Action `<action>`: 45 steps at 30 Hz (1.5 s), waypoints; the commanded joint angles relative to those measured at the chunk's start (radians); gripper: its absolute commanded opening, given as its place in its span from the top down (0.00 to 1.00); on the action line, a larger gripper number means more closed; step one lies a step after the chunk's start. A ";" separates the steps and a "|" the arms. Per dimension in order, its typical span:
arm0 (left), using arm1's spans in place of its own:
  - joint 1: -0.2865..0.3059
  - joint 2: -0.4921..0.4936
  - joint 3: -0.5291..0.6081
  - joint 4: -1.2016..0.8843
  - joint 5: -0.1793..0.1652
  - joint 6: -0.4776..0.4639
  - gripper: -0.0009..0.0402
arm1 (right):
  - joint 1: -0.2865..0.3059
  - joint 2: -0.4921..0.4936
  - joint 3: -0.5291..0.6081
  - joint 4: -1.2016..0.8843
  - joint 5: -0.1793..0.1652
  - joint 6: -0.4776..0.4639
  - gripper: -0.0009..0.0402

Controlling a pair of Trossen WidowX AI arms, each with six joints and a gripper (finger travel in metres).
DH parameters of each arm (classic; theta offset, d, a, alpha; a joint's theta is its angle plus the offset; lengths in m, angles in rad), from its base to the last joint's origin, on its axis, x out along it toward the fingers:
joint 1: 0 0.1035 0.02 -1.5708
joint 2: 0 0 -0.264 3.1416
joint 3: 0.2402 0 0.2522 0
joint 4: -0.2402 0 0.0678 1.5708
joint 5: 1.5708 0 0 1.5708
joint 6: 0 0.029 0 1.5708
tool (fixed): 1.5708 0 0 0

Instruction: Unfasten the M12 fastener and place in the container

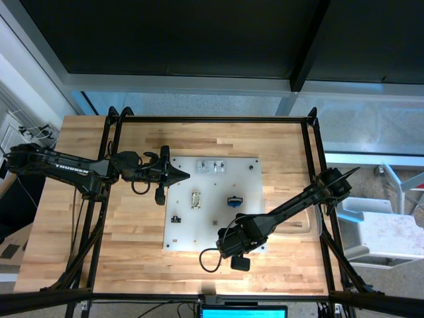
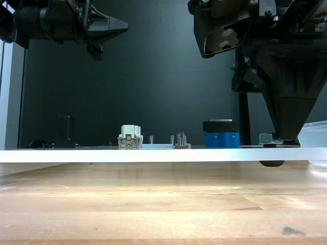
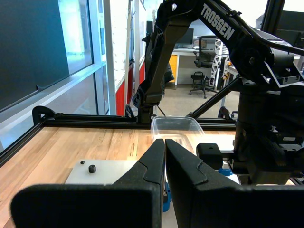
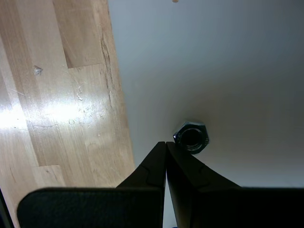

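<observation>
White TROSSEN on arm (image 3: 217,21); tools pressed together: left tool (image 3: 165,141) aloft, right tool (image 4: 166,143) beside M12 nut (image 4: 190,137).

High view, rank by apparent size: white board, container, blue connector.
1. white board
2. container, partly hidden
3. blue connector
Left gripper over board's far left; right gripper at its near edge.

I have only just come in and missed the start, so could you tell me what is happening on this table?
The right arm is working on the small silver M12 nut, which sits on the white board. The right claw is down beside it, shut on nothing. Whether the nut is on its stud I cannot tell; it is not in the clear container yet. The left claw hangs shut above the board's far left edge, idle.
</observation>
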 commanded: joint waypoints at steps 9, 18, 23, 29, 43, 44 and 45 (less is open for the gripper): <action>0.000 0.000 0.000 0.001 0.000 0.000 0.98 | 0.000 -0.024 0.006 -0.135 0.200 0.088 0.98; 0.000 0.000 0.000 0.000 0.000 0.000 0.98 | 0.009 -0.048 0.037 -0.122 0.011 0.060 0.98; 0.000 0.000 0.000 0.000 0.000 0.000 0.98 | 0.013 -0.053 0.059 -0.071 -0.037 0.027 0.98; 0.000 0.000 0.000 0.001 0.000 0.000 0.98 | 0.013 -0.013 0.053 -0.051 -0.030 0.002 0.98; 0.000 0.000 0.000 0.000 0.000 0.000 0.98 | 0.011 0.024 0.031 -0.006 -0.018 -0.018 0.98; 0.000 0.000 0.000 0.000 0.000 0.000 0.98 | 0.011 0.024 0.030 -0.014 -0.005 -0.018 0.98; 0.000 0.000 0.000 0.000 0.000 0.000 0.98 | 0.011 0.024 0.030 -0.027 0.013 -0.018 0.98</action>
